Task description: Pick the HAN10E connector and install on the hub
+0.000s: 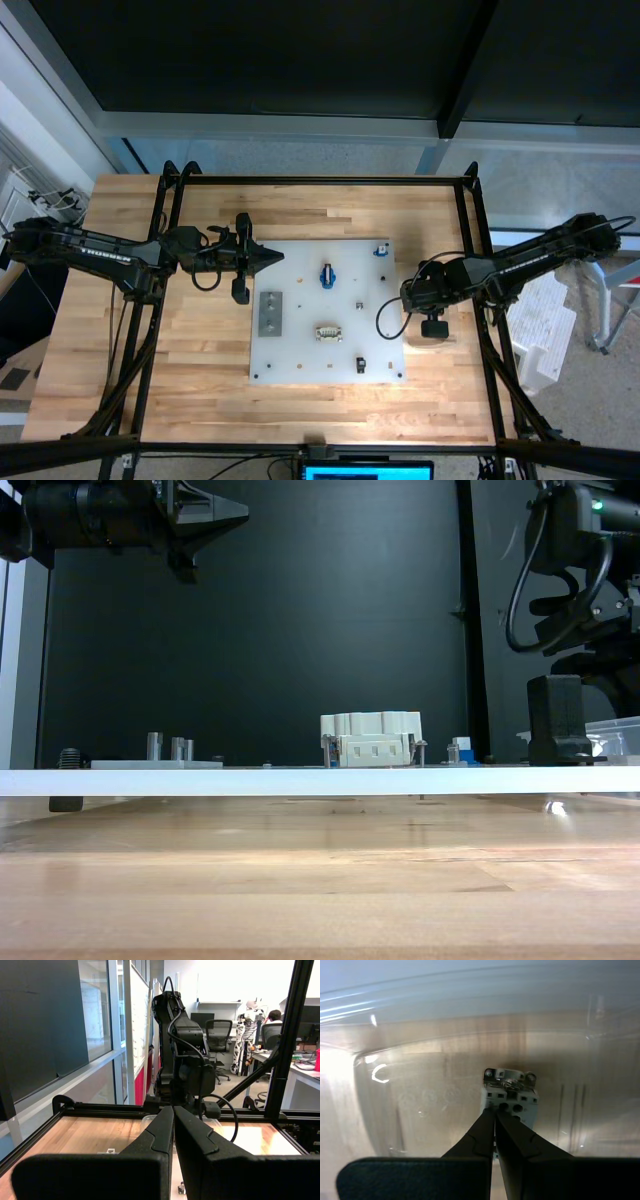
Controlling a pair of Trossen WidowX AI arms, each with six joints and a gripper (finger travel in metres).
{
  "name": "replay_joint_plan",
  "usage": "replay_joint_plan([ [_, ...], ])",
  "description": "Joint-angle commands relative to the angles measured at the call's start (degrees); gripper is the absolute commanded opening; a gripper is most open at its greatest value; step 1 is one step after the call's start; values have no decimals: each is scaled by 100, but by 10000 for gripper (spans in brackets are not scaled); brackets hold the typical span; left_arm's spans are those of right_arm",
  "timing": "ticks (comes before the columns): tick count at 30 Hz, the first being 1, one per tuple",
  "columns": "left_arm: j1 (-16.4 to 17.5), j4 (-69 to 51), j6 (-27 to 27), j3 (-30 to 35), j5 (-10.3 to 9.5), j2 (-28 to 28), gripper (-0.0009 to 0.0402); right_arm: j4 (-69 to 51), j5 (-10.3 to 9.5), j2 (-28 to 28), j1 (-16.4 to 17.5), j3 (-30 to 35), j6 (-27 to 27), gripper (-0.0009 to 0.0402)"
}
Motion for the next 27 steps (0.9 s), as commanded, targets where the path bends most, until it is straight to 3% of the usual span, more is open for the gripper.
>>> replay_joint_plan([
  [1, 0, 0, 2, 2, 0, 0, 0, -2, 17, 7, -111, -7, 2, 2],
  [27, 0, 0, 0, 2, 0, 0, 0, 0, 9, 7, -142, -7, 2, 0],
])
